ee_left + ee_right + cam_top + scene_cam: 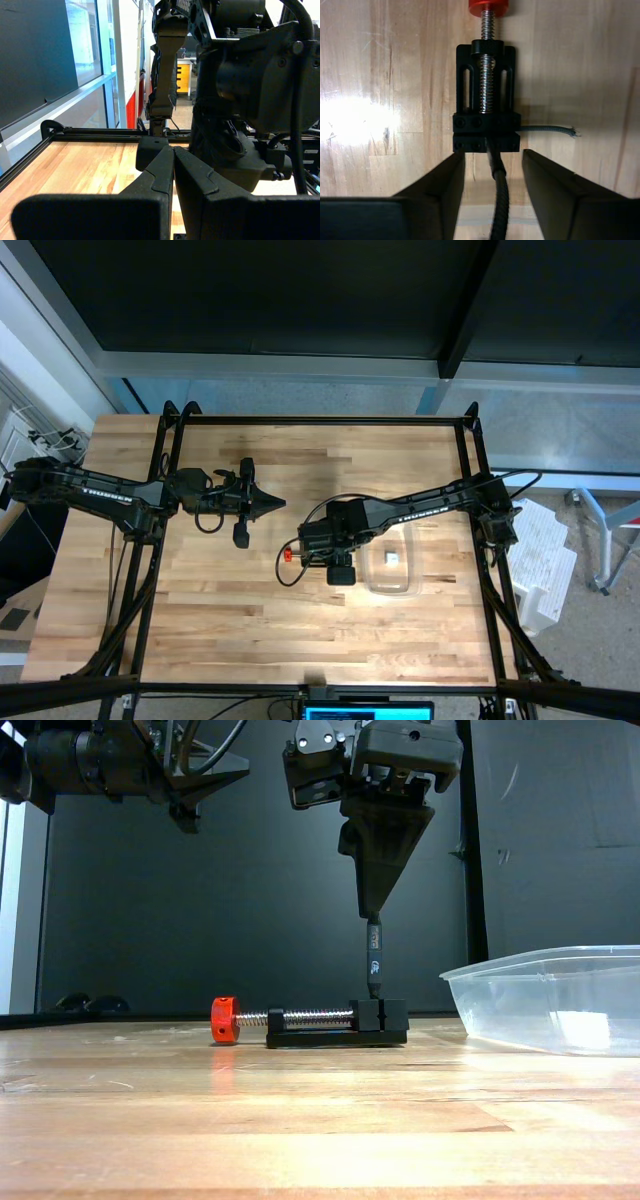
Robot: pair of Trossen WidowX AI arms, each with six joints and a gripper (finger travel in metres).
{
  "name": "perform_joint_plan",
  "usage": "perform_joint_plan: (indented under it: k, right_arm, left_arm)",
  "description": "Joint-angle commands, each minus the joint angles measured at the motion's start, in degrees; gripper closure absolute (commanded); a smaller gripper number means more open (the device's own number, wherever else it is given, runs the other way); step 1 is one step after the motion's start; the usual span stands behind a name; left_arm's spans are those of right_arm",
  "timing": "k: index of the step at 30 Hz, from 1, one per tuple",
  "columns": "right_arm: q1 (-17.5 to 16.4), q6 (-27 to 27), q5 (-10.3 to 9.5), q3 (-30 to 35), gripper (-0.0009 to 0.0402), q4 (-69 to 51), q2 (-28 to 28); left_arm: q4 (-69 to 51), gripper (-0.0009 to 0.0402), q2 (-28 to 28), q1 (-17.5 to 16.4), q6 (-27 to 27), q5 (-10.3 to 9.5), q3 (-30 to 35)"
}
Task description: Pick the USB-C connector and install on taskboard
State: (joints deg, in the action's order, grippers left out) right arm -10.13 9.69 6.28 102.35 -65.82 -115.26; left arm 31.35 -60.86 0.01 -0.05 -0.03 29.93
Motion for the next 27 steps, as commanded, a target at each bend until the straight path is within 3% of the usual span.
perform_joint_plan:
  k: [1, 7, 17, 27]
  right_arm:
    - [0.0, 0.3, 0.15, 0.3, 0.0185, -1.1, 1.2]
    - [0.0, 0.3, 0.15, 0.3, 0.0159, -2.8, 3.5]
    - [0.0, 0.3, 0.13, 0.3, 0.0170, -4.9, 7.8]
    - [0.0, 0.3, -0.37, 0.3, 0.0173, -5.1, 8.3]
  left_arm:
    - [0.0, 0.0393, 0.0, 0.0, 0.0, 0.00, 0.0]
    - [0.0, 0.0393, 0.0, 0.0, 0.0, 0.00, 0.0]
    - [0.0, 0.0393, 0.0, 0.0, 0.0, 0.00, 0.0]
    - [0.0, 0.0393, 0.0, 0.0, 0.0, 0.00, 0.0]
